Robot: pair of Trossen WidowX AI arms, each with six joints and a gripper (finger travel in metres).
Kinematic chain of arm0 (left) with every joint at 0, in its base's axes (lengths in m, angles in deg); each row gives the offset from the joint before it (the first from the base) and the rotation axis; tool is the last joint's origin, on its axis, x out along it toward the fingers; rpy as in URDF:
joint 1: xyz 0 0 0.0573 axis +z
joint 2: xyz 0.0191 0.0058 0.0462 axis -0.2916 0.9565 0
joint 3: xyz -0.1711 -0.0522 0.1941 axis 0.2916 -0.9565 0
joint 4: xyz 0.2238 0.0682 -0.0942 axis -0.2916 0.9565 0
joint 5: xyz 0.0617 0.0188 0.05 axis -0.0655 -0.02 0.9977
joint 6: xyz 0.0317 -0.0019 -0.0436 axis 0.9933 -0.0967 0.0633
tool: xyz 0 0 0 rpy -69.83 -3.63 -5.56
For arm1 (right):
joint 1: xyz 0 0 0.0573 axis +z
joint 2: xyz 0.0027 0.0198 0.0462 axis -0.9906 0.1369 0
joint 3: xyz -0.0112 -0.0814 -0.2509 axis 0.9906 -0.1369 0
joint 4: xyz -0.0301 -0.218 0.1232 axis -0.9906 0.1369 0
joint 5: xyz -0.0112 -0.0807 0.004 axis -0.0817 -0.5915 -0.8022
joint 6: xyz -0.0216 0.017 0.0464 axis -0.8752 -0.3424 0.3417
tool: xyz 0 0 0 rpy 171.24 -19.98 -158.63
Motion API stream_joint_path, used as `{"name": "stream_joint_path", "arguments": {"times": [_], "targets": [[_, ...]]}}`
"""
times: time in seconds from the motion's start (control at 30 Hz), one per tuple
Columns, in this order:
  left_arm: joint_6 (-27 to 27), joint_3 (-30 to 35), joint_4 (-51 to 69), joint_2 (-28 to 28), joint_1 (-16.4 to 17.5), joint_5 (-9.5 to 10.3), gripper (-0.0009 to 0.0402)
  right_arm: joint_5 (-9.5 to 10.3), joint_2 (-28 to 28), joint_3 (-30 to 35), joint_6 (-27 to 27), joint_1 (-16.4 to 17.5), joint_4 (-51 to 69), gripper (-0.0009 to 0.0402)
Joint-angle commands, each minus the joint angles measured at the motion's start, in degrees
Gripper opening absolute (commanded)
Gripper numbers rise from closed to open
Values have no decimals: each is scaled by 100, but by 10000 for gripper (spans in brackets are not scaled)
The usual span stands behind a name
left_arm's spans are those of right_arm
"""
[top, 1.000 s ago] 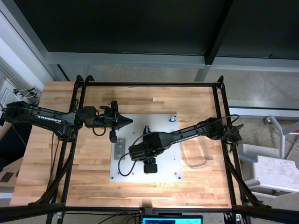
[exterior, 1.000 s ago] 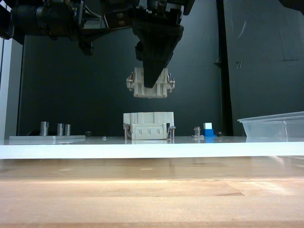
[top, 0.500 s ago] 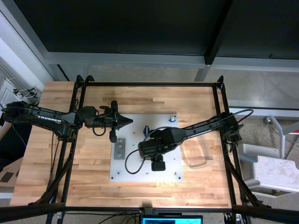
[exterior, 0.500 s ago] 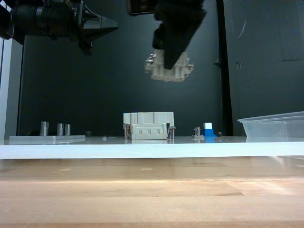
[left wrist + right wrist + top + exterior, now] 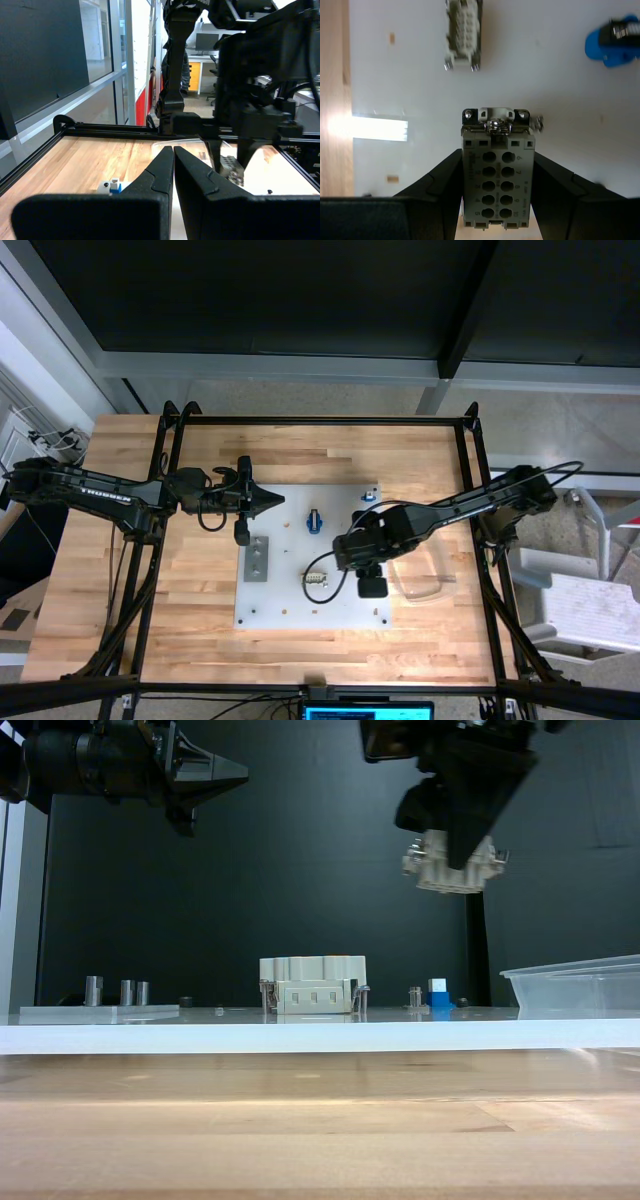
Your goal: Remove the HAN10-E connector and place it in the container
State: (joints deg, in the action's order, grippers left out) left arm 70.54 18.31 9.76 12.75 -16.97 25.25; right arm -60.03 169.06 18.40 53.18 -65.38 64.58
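Observation:
The HAN10-E connector (image 5: 452, 872), a beige-grey block with rows of pin holes (image 5: 497, 175), hangs in the air high above the white board. My right gripper (image 5: 458, 845) is shut on it, one finger on each long side (image 5: 497, 154). In the high view that gripper (image 5: 360, 545) sits over the board's right part, just left of the container (image 5: 425, 592), a clear shallow tray also showing in the low view (image 5: 575, 982). My left gripper (image 5: 268, 500) hovers shut over the board's upper left edge (image 5: 173, 150), holding nothing.
The white board (image 5: 290, 605) carries a beige socket housing (image 5: 316, 581) (image 5: 462, 35), a blue upright part (image 5: 315, 520) (image 5: 615, 42), a grey plate with three holes (image 5: 258, 560) and a small blue-white piece (image 5: 368, 495). A black frame rims the wooden table.
My right gripper has carried the connector rightward from above the socket housing toward the container, staying high. The housing now shows uncovered on the board. The left arm has not moved.

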Motion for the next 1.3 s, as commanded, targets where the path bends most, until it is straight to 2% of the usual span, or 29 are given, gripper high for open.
{"name": "stream_joint_path", "arguments": {"times": [0.03,0.7,1.3], "targets": [[0,0,2,0,2,-2,0,0,-267,-345,50,15,-87,67],[0,0,0,0,0,-2,0,-2,-1668,-2142,332,90,-332,67],[0,0,2,2,2,-2,0,-4,-2413,-3477,1202,190,-614,67]]}}
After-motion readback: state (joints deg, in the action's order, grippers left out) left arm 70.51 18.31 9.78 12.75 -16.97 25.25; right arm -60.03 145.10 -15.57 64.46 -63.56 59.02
